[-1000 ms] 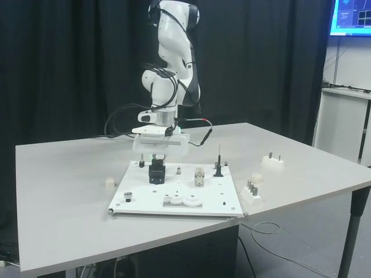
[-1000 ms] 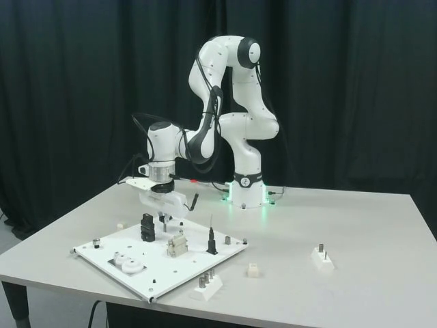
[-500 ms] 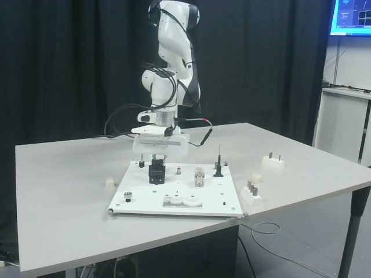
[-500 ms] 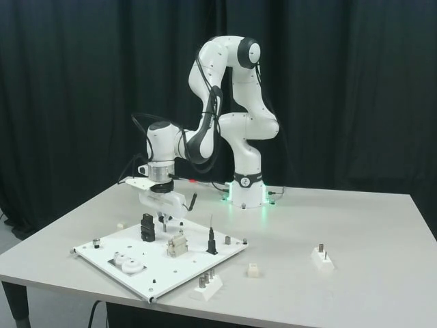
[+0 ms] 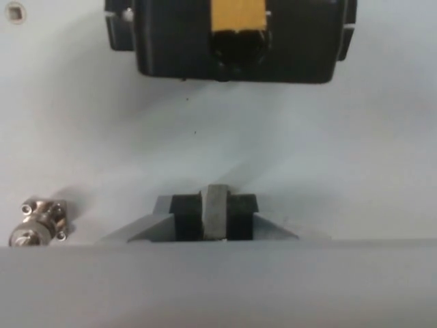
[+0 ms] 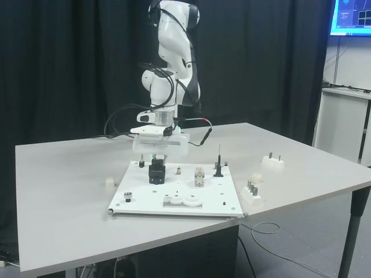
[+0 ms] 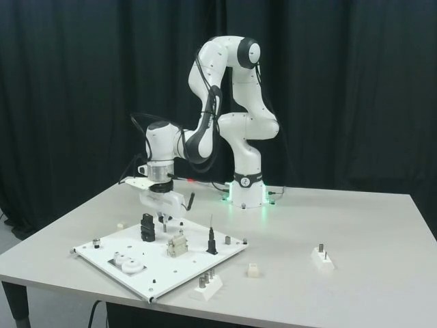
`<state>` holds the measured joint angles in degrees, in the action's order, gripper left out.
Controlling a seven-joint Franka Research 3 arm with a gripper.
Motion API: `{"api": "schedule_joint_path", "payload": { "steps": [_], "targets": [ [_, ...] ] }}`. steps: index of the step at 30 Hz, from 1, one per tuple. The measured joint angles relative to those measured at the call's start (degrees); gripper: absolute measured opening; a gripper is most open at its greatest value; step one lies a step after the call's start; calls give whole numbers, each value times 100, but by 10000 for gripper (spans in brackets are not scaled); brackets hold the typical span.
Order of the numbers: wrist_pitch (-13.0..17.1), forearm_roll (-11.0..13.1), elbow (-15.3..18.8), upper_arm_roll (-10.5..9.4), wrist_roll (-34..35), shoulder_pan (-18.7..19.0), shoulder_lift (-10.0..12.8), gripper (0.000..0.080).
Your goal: Insert square peg 2.
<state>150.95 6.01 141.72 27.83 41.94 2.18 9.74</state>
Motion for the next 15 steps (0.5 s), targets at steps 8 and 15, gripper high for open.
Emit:
{"api": "schedule_joint_path", "payload": {
  "steps": [8,15],
  "targets": [
    [-9,43,0,3,0,-10,0,71],
    [-10,47,0,3,0,-6,0,71]
  ]
}}
